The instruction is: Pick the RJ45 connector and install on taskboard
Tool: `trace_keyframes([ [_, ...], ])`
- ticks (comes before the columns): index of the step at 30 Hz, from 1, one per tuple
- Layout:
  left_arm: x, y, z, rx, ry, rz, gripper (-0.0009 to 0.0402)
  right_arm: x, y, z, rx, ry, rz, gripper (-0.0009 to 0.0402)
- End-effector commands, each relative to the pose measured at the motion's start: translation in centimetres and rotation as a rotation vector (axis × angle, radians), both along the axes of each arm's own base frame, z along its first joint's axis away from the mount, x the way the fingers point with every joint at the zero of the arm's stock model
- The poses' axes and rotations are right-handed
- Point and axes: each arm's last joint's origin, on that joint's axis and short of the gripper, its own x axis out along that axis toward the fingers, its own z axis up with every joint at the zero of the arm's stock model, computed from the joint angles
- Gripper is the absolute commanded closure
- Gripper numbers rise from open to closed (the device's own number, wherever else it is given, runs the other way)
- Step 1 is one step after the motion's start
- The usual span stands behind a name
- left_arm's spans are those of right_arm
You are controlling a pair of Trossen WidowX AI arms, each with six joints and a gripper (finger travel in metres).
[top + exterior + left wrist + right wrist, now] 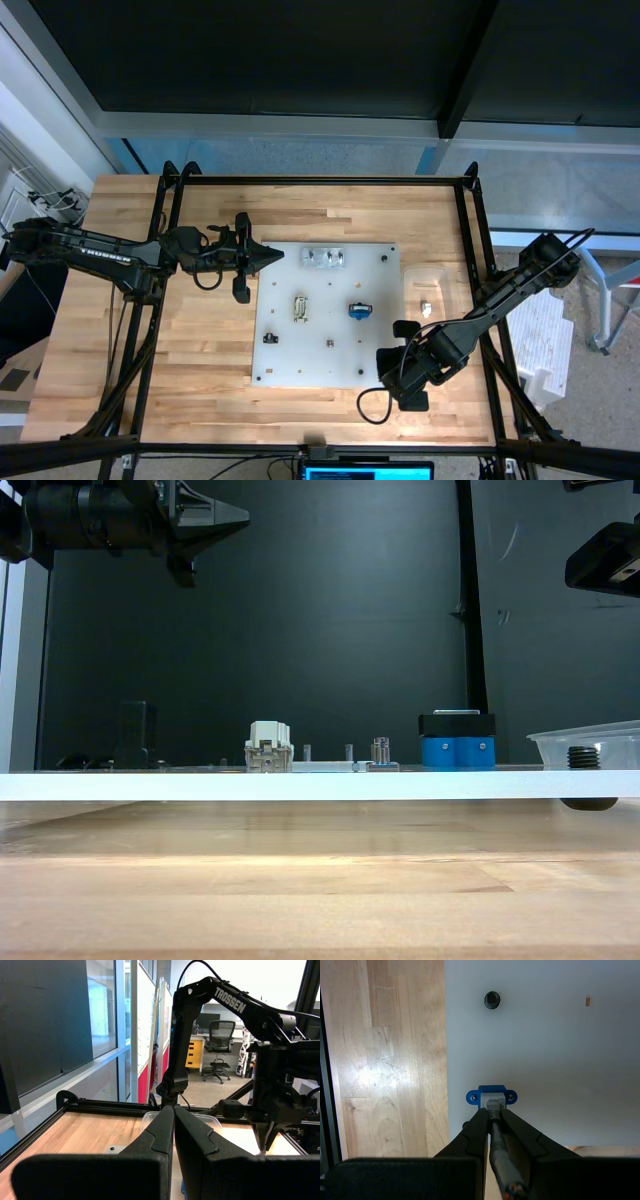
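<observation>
Black arms over a white taskboard [310,362] on a honey-coloured, plank-striped wooden surface [190,385].

At the taskboard's far left corner hangs the matt black left gripper [272,255], its fingers pressed together. Over the near right corner, the black right gripper [492,1111] pinches the pale whitish RJ45 connector [493,1103] on its grey cable [502,1160]. On the taskboard sit a bright blue fitting [359,311] and a cream one [299,309]. Just right of it is a clear tray [437,290].
</observation>
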Motion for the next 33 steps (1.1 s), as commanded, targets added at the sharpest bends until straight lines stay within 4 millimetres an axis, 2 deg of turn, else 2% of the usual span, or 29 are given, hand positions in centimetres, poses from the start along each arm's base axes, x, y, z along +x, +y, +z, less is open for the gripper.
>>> trace_keyframes([
  [1,0.0,0.0,0.0,0.0,0.0,0.0,0.0393,-0.1,0.0,0.1,0.005,-0.003,-0.001,0.0373],
  [12,0.0,0.0,0.0,0.0,0.0,0.0,0.0393,0.0,0.0,1.1,-0.002,-0.002,0.001,0.0321],
  [24,0.0,0.0,0.0,0.0,0.0,0.0,0.0393,-0.4,-0.3,2.1,0.02,-0.036,-0.016,0.0211],
  [33,0.0,0.0,0.0,0.0,0.0,0.0,0.0393,-1.2,-0.9,4.0,0.083,-0.065,-0.014,0.0179],
])
